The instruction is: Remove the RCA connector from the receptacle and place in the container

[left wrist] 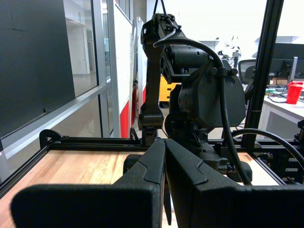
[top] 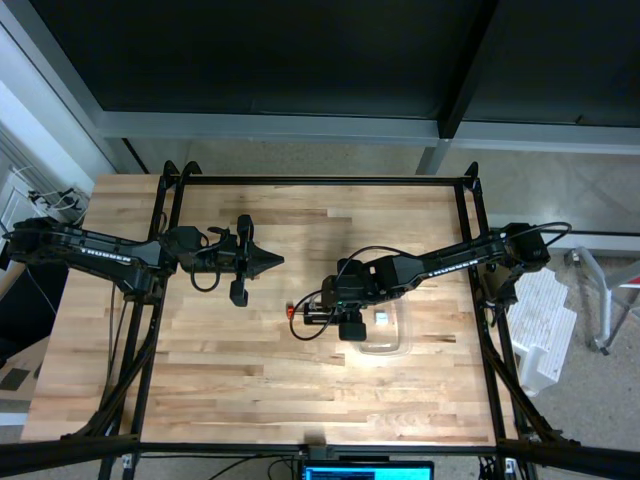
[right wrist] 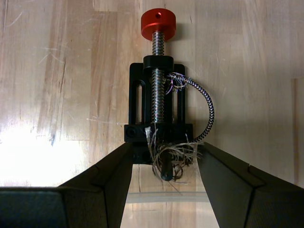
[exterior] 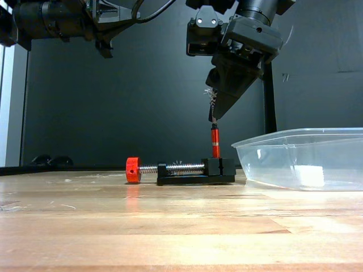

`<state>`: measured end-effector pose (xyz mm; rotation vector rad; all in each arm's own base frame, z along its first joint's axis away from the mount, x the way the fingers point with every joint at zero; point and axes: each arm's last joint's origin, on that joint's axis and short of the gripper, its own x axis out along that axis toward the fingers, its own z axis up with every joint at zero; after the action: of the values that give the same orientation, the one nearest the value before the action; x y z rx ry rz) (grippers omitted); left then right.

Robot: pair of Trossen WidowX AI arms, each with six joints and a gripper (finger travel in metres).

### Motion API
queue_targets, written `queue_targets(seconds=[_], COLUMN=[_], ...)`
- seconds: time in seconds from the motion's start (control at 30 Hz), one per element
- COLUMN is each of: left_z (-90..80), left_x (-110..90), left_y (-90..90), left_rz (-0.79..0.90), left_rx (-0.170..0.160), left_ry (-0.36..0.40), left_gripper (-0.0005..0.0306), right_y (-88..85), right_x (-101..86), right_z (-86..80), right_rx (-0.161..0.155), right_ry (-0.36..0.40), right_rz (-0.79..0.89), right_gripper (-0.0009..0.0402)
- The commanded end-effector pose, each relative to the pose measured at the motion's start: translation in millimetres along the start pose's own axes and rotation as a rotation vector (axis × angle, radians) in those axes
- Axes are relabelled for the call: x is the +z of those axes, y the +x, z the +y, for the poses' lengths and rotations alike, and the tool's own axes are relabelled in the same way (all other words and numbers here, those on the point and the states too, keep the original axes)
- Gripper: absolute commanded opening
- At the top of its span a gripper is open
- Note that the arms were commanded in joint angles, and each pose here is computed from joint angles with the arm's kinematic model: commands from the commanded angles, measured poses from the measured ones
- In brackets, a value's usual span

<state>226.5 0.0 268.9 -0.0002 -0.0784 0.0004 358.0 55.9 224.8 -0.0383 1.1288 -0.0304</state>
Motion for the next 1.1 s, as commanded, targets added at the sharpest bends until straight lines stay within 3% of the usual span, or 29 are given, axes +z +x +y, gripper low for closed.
queue_targets(seconds=[0.03, 0.2, 0.57, 1.1], left_z=[0.0, 0.0, 0.1, 0.0], left_x=[0, 0, 0, 0], left_y=[0.1, 0.1, 0.1, 0.1], left_rz=[0.0, 0.0, 0.0, 0.0], left_rx=[0.0, 0.0, 0.0, 0.0], left_ry=[0.0, 0.0, 0.0, 0.0], left_gripper=[0.0, 0.0, 0.0, 0.0], right_y=[6.9, 24.3, 28.4, 28.6], right_x=[-1.5, -3.1, -3.5, -3.4], right_z=[0.6, 2.7, 2.6, 1.9], right_rx=[-0.002, -0.005, -0.008, -0.01], right_ry=[0.0, -0.006, -0.006, -0.016], right_rz=[0.013, 0.05, 0.053, 0.052], right_gripper=[0.0185, 0.0185, 0.0179, 0.0082])
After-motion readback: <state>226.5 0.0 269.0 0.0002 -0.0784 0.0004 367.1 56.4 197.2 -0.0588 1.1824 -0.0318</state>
